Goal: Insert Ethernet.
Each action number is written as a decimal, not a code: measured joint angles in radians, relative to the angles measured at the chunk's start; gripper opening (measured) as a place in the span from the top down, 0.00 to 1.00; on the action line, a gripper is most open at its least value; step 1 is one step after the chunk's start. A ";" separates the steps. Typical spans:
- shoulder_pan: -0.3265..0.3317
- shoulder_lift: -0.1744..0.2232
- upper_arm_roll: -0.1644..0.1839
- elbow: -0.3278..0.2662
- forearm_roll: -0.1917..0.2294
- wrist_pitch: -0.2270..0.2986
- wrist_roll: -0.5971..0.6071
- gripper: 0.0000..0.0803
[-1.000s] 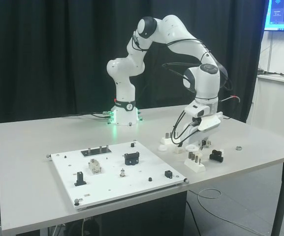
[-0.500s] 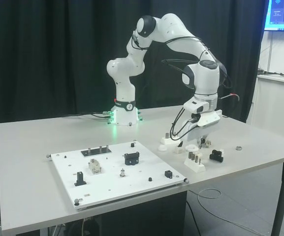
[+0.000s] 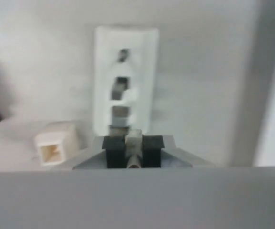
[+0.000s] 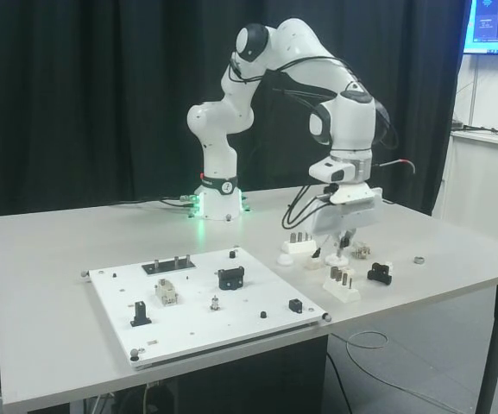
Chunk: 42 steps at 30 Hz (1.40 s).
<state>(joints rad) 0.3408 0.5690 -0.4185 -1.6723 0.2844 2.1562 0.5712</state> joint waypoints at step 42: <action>-0.157 0.015 -0.026 0.000 0.025 0.260 -0.140 0.91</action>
<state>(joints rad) 0.1840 0.5843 -0.4440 -1.6721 0.3090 2.4162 0.4309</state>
